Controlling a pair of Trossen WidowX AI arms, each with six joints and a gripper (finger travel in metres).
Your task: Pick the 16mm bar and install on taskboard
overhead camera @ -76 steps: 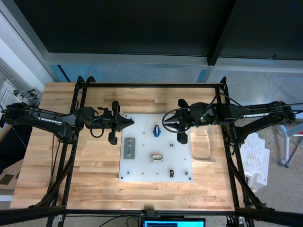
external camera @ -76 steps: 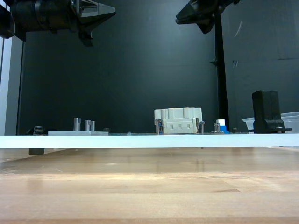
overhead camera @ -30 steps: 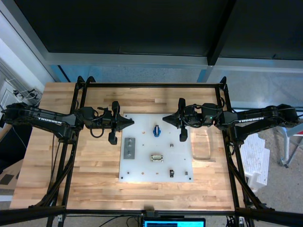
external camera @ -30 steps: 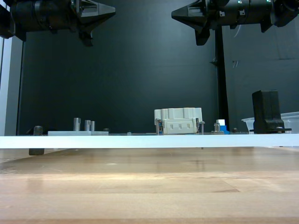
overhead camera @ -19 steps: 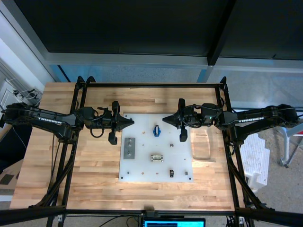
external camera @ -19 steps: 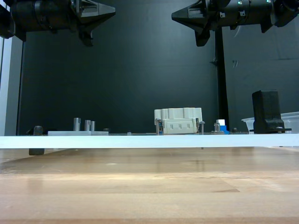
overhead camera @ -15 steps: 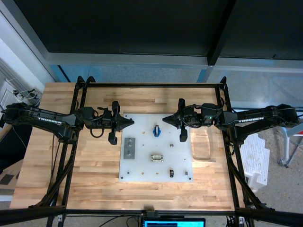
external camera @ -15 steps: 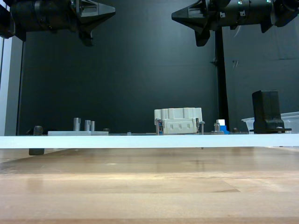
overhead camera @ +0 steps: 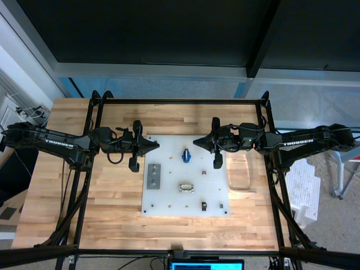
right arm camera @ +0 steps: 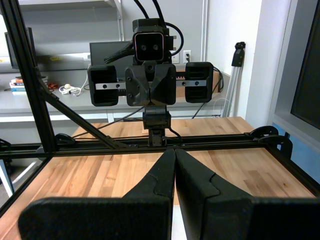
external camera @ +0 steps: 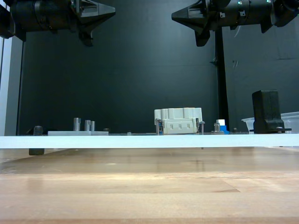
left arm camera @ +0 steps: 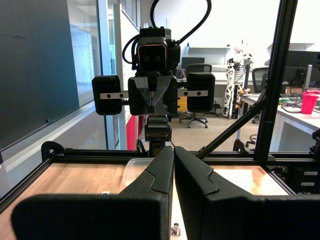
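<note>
Right claw (overhead camera: 196, 140): held level, high above the board (overhead camera: 169, 198), tip pointing inward. Its fingers (right arm camera: 160, 185) are pressed together with nothing between them. Left claw (overhead camera: 157, 145): about the same height, tip facing my right claw's tip across a gap. Its fingers (left arm camera: 160, 172) are likewise pressed together and empty. Bar (overhead camera: 203, 165): a tiny grey peg standing on the board well below my right claw, a little behind its tip and toward the near side; neither claw touches it. Knob (overhead camera: 185, 154): blue, on the board below and just ahead of the right tip. Block (overhead camera: 153, 175): grey, on the board beneath the left tip, offset to the near side. The low view shows short metal pins (external camera: 87, 125) rising at the block, far under the left claw.
</note>
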